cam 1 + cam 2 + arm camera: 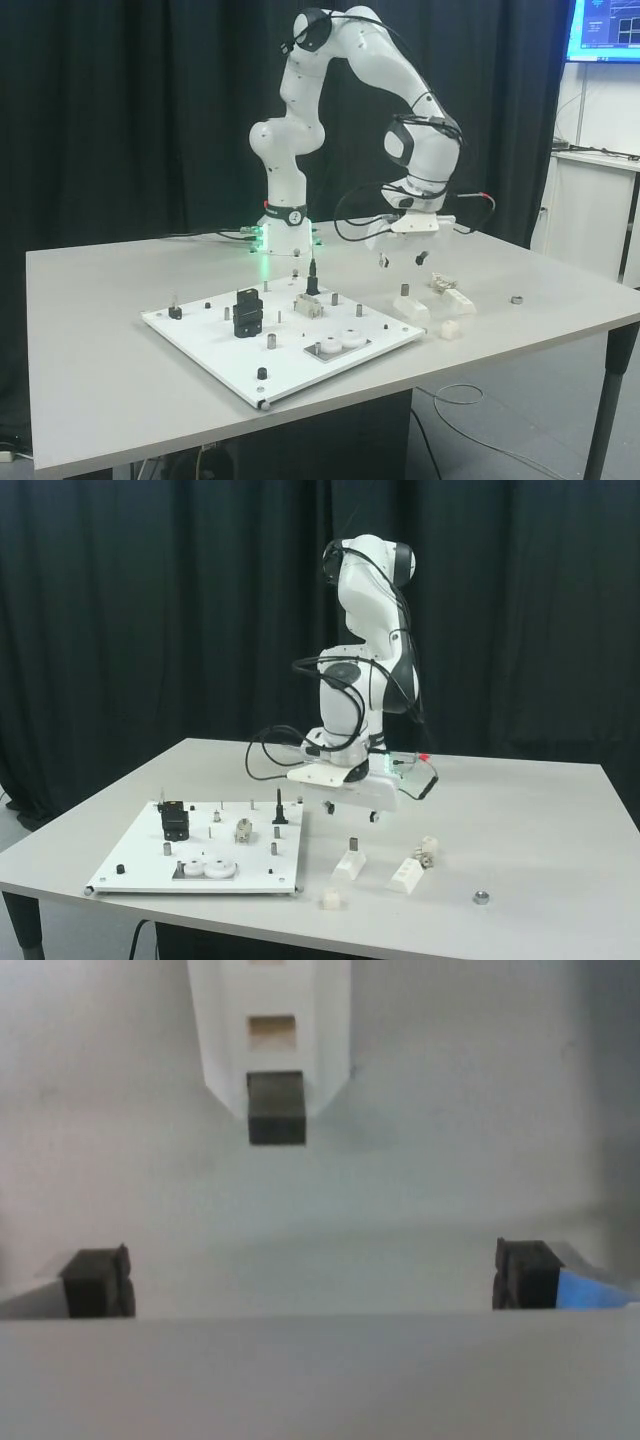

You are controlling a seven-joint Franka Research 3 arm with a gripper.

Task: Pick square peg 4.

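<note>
Taking the white assembly board [280, 345] as the landmark and reading from it rightward in the first room view: just off the board's right corner sits a white peg holder [411, 307] on the grey table [90, 300], and square peg 4 [404, 290] stands upright in that holder's end slot. The wrist view shows it as a dark square block [276, 1107] at the tip of the holder, with an empty square slot just behind it. Farther right from the board lie a second white holder [455, 298] and a small white block [450, 328], then a small ring [517, 298] well apart.

The gripper [399, 259] hangs in the air above the peg, a little to the board side of it. Its jaws are spread wide and hold nothing (both dark fingertips [97, 1282] show far apart in the wrist view).

The step in hand looks like the approach: nothing grasped yet. The next move, as I judge it, calls for centring the fingers over the peg, descending so the pads straddle its flat sides, then closing and lifting straight up.
</note>
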